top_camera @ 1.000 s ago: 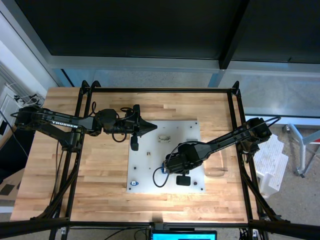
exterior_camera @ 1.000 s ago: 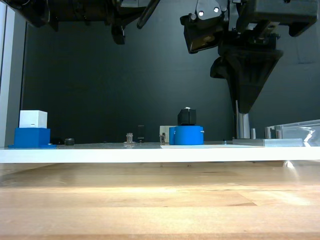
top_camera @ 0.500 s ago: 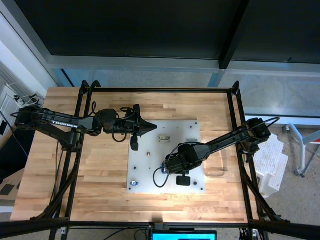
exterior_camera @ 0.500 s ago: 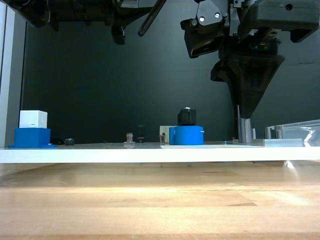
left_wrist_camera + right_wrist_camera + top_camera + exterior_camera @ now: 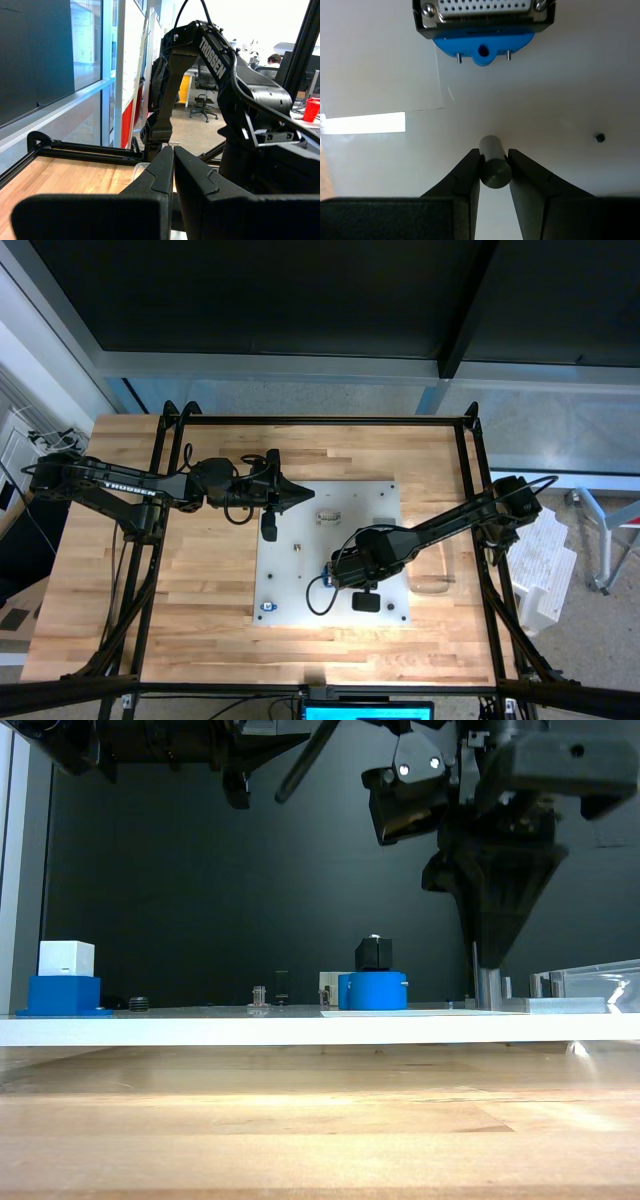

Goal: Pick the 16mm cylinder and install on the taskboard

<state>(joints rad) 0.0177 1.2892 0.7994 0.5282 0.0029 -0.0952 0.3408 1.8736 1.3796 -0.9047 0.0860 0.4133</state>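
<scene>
Clamps the small silver-grey metal cylinder (image 5: 496,172) upright between the fingertips of the right hand (image 5: 493,154), lower end down at the surface of the large square white plastic taskboard (image 5: 300,585) directly beneath that hand, with the blue-and-silver multi-pin connector (image 5: 482,30) just beyond the fingertips. Holds the left hand (image 5: 173,152) high above the wooden counter (image 5: 200,580), well apart from the right hand, fingers pressed together on nothing.
</scene>
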